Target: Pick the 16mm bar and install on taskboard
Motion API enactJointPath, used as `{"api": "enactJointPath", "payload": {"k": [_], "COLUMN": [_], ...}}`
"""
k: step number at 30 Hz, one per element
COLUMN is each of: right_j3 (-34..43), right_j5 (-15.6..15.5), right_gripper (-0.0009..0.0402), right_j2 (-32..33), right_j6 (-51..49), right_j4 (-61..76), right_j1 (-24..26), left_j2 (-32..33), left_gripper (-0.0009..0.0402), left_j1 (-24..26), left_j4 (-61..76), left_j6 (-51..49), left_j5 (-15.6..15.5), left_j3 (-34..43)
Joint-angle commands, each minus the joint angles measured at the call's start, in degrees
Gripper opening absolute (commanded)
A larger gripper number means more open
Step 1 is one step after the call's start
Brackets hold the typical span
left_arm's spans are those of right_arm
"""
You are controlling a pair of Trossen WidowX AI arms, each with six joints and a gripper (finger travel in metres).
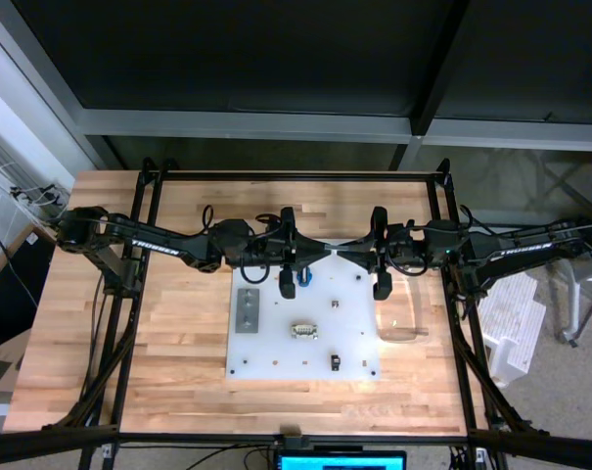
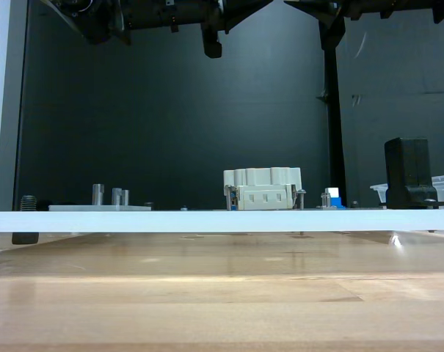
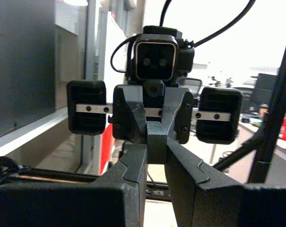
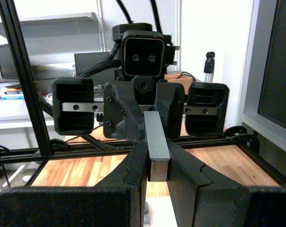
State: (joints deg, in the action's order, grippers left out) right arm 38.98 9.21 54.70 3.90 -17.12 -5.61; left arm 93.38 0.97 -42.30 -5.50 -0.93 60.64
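Note:
The 16mm bar (image 4: 157, 140), a short grey rectangular bar, hangs in the air between both grippers, clear of the white taskboard (image 1: 276, 354). In the right wrist view my right gripper (image 4: 158, 158) is shut on its near end, and the left gripper (image 4: 150, 112) faces it with fingers closed on the far end. The left wrist view shows the same from the other side: my left gripper (image 3: 156, 150) clamps the dark bar end (image 3: 156, 138). In the high view the left gripper (image 1: 324, 252) and right gripper (image 1: 350, 253) meet tip to tip above the board's far edge.
On the board sit a grey block with pegs (image 1: 248, 309), a beige connector (image 1: 305, 331), a blue part (image 1: 306, 278) and a small black part (image 1: 335, 363). A clear tray (image 1: 405, 315) lies at the board's right. Black frame rails (image 1: 144, 255) run along both table sides.

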Motion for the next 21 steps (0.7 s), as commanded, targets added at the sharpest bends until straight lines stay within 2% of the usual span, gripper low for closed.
{"api": "enactJointPath", "payload": {"k": [1,7,11,15,21], "right_j3": [0.0,0.3,1.0,2.8,8.0], "right_j5": [0.2,0.2,0.3,0.3,0.2], "right_gripper": [0.0000,0.0000,0.0000,0.0000,0.0000], "right_j2": [0.0,0.0,0.0,0.0,0.0], "right_j6": [0.0,0.0,-0.4,-0.4,1.2], "right_j4": [-0.1,0.2,0.7,5.9,21.0], "right_j1": [0.0,0.0,0.0,0.0,-0.1], "left_j2": [0.0,0.0,-0.2,-1.6,-4.5], "left_gripper": [0.0044,0.0142,0.0180,0.0186,0.0169], "left_j1": [0.1,0.0,0.0,0.0,0.1], "left_j4": [0.0,0.0,0.3,0.5,2.7], "left_j6": [-0.1,0.0,-0.2,-0.8,-1.4], "left_j5": [1.7,1.3,0.4,-0.1,-0.6], "left_j3": [0.0,0.0,-0.4,-2.0,-4.6]}}
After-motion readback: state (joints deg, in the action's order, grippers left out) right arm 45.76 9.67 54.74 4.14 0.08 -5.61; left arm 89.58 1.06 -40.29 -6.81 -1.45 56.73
